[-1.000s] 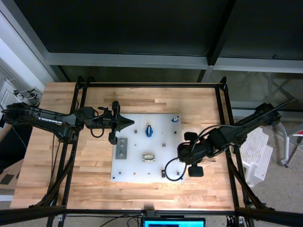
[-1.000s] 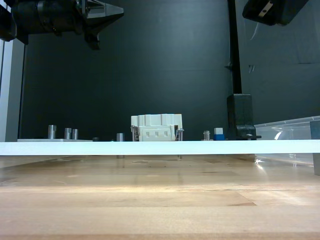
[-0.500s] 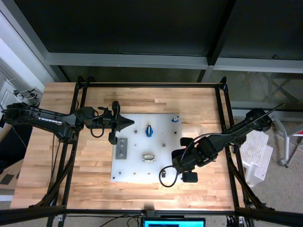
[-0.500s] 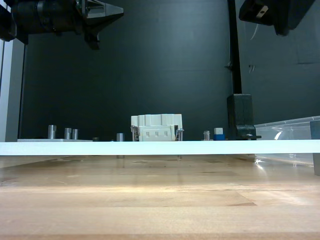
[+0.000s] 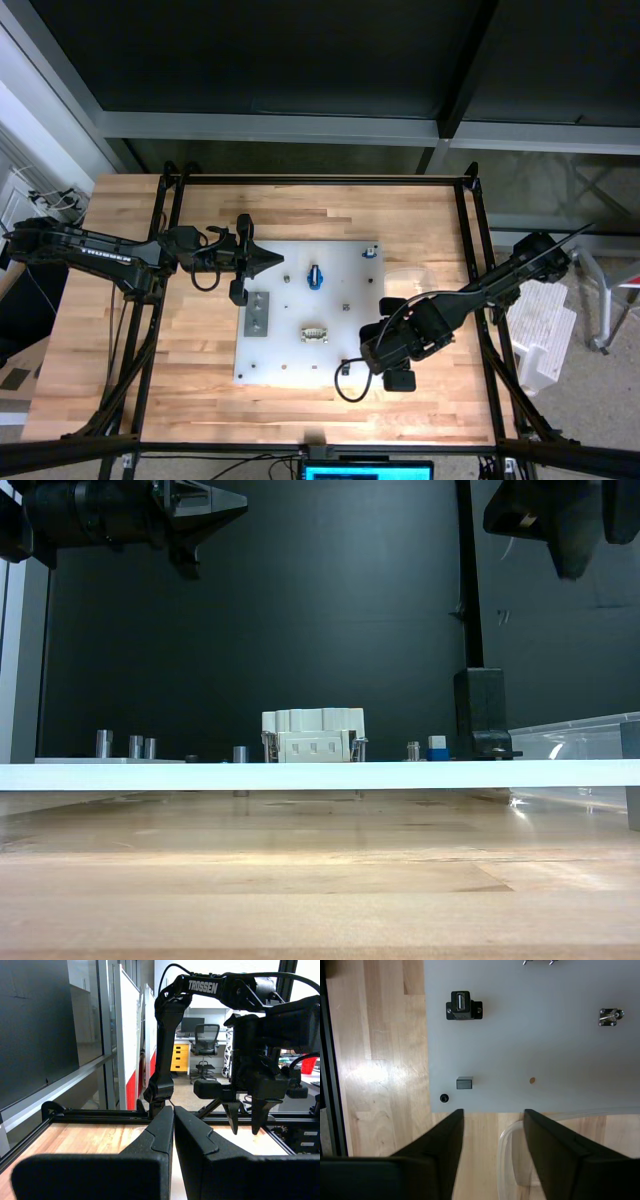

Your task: Remove the 16mm bar from the taskboard and place in the container

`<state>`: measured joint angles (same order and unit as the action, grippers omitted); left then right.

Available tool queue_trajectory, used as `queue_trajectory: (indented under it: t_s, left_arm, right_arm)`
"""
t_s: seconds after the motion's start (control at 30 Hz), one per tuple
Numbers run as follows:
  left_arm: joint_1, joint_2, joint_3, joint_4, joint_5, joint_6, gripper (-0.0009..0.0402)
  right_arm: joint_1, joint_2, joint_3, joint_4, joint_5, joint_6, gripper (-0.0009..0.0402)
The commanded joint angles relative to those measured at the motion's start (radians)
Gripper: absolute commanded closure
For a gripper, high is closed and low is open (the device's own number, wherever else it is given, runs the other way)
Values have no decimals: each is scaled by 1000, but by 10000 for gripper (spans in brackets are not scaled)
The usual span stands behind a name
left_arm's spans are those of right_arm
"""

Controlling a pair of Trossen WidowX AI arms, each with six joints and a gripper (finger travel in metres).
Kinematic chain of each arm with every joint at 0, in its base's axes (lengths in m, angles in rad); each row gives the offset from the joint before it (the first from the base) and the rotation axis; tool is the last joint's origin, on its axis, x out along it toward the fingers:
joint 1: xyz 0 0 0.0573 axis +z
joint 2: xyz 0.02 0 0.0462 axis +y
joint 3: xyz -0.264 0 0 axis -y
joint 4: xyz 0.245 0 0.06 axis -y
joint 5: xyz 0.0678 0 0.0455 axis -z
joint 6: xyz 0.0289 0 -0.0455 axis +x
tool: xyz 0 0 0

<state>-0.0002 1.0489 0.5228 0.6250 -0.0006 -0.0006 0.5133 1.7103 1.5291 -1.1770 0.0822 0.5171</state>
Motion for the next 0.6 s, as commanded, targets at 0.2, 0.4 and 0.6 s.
queue_trajectory:
  t_s: [0.2, 0.4, 0.6]
  left_arm:
    - [0, 0, 0, 1, 0, 0, 393]
    - [0, 0, 0, 1, 0, 0, 393]
    - [0, 0, 0, 0, 0, 0, 393]
  right_arm:
    - [5, 3, -1, 39, 5, 10, 156]
    - [8, 3, -1, 53, 6, 18, 148]
    - [11, 3, -9, 80, 6, 26, 148]
